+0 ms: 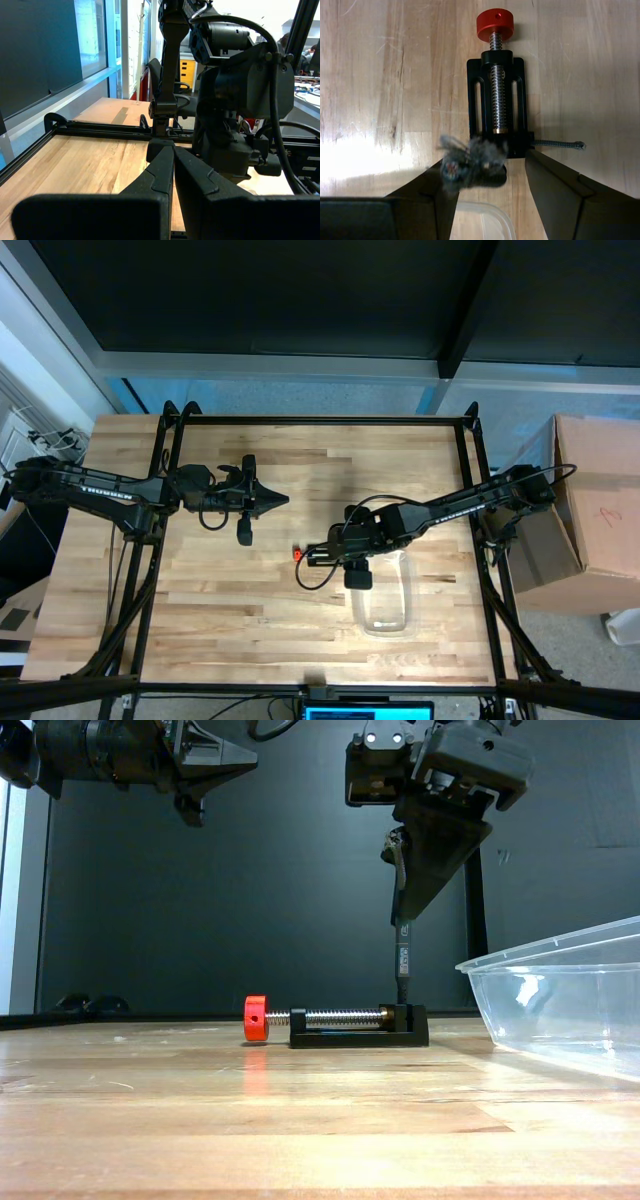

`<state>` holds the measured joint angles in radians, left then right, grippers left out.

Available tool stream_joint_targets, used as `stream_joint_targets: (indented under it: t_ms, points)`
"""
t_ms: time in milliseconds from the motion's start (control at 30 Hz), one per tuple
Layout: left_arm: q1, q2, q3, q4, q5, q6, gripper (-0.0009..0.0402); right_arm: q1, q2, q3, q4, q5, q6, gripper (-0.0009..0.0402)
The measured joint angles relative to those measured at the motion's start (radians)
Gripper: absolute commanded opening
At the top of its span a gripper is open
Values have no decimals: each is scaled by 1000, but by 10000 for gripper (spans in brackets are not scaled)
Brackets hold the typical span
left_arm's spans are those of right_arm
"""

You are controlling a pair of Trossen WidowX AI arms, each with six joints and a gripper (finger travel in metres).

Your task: Remove the USB-C connector from the USB-C receptacle and place in the container

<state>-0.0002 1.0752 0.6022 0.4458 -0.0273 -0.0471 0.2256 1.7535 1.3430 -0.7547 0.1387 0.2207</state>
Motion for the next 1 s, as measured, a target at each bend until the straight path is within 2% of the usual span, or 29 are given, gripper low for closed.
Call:
stream_joint_targets:
  t_ms: [433, 1000]
  points:
    - [0, 0, 0, 0, 0, 0, 0, 2, 3, -1, 3, 6, -1, -3]
    - [0, 0, 0, 0, 0, 0, 0, 3, 0, 18, -33, 0, -1, 0]
